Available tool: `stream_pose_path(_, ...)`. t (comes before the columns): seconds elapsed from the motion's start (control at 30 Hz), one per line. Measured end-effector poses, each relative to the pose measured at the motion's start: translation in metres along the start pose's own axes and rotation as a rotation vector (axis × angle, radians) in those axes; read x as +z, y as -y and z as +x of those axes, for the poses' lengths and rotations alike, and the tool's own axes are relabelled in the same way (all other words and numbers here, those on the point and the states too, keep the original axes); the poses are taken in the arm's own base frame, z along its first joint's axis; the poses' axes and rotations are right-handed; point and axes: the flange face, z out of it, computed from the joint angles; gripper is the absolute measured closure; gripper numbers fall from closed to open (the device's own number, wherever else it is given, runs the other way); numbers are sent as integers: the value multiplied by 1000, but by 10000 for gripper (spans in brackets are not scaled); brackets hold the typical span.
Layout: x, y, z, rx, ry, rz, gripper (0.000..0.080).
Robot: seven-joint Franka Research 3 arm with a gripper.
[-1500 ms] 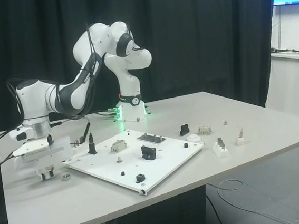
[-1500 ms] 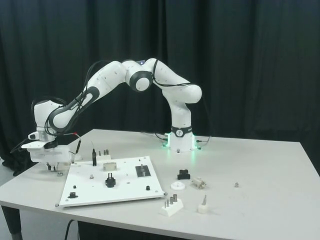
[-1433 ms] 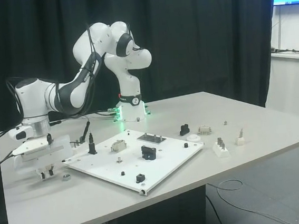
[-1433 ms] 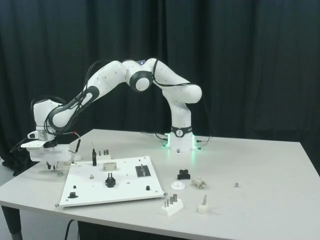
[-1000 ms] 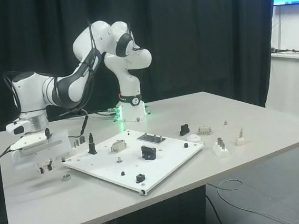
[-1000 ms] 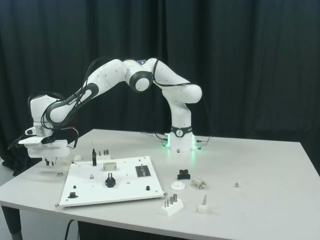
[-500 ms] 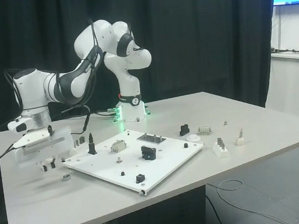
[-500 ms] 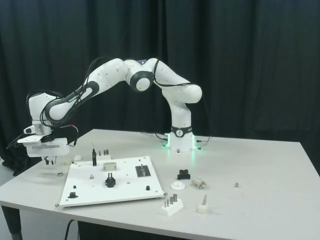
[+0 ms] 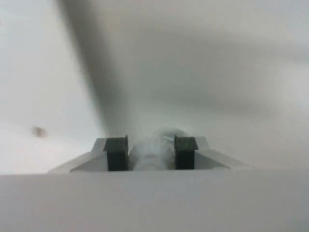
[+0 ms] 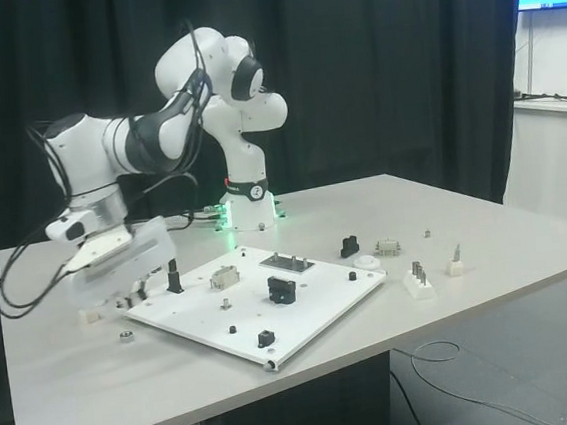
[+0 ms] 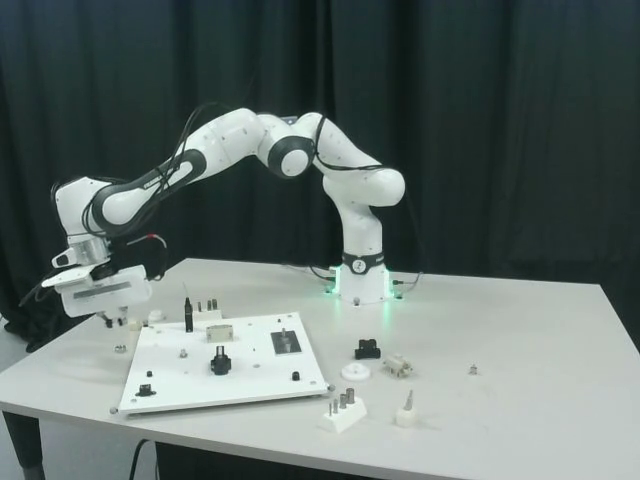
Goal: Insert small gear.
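White-grey and roundish, sitting pinched between the black fingertips (image 9: 117,153) of the pincer (image 9: 151,153): judging by the task, the small gear (image 9: 152,151), though too blurred to be showing any teeth. Pressing on it from both sides, so gripping rather than standing open. Not showing in either room view, being hidden under the hand.

Hovering clear of the grey table (image 10: 487,243), touching nothing below. Lying just beside the pincer and lower down, with its edge nearest: the white board (image 10: 304,316), carrying its black fittings and short pegs (image 10: 227,302) farther off. Resting on the table almost under the pincer, apart from it: a small ring (image 10: 127,335). Lying well away from the pincer, beyond the far edge of the board: a white toothed disc (image 10: 367,262) and some loose parts.

Judging the task as roughly at its middle: gear taken up and held, nothing yet seated on the board. Remaining, as far as can be told: bringing the gear over the right peg, lining its hole up, pressing it down, letting go. Not possible to tell which peg is meant for it.
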Motion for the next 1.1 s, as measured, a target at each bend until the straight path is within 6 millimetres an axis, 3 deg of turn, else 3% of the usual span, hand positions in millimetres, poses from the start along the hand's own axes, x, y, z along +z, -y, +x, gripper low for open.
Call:
stream_pose_path(0.43, 0, 86, -24, -21, 139, 68, 603)
stream_pose_path(0.8, 14, 157, -64, -12, 214, 59, 603)
stream_pose_path(1.1, 27, 202, -100, 1, 237, 28, 603)
